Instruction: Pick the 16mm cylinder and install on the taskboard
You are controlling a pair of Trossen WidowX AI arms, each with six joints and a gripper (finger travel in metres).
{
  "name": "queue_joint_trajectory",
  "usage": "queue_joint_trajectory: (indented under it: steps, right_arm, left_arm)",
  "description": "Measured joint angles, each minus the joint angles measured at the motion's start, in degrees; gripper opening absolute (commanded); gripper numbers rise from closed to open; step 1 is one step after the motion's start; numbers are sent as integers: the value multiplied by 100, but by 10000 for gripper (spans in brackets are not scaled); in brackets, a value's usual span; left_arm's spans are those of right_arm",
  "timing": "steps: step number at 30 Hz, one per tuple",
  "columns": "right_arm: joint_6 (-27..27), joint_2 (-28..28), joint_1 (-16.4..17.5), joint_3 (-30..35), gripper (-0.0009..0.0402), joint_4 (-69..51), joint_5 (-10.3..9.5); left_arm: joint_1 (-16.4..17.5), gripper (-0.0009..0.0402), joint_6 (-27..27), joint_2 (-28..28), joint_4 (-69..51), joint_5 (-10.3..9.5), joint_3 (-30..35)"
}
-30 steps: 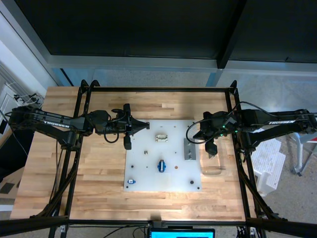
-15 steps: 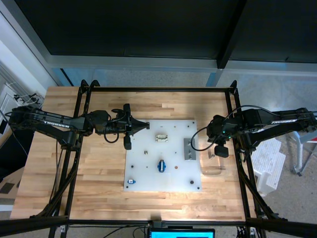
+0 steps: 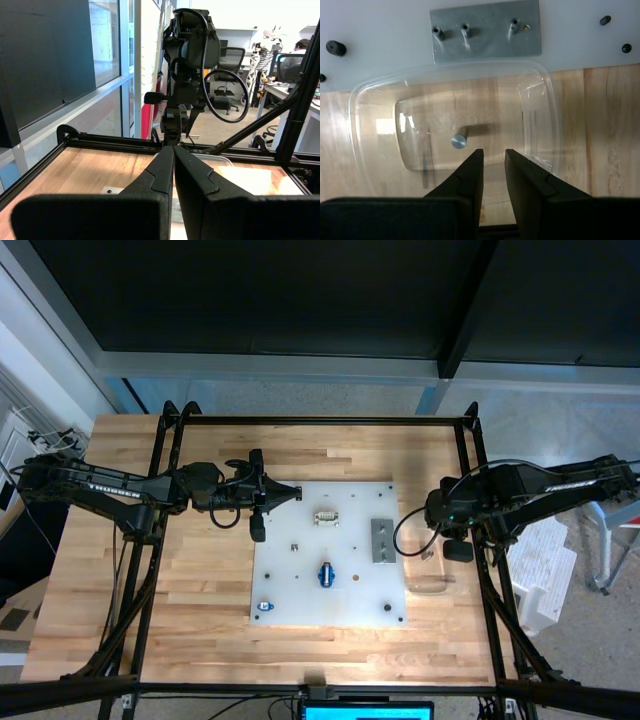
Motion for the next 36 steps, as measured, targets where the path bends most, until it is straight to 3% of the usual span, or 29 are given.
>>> queue_joint_trajectory:
  steps: [20,28,36]
  right_arm:
    - [17,192,216,-37,246,-310,44]
    - [101,546,282,-37,259,-258,44]
    - [433,723,592,-179,259,-85,46]
  left_arm:
    - [0,1,0,0,-2,2,0]
    - [0,1,0,0,0,0,0]
    - [0,1,0,0,0,2,0]
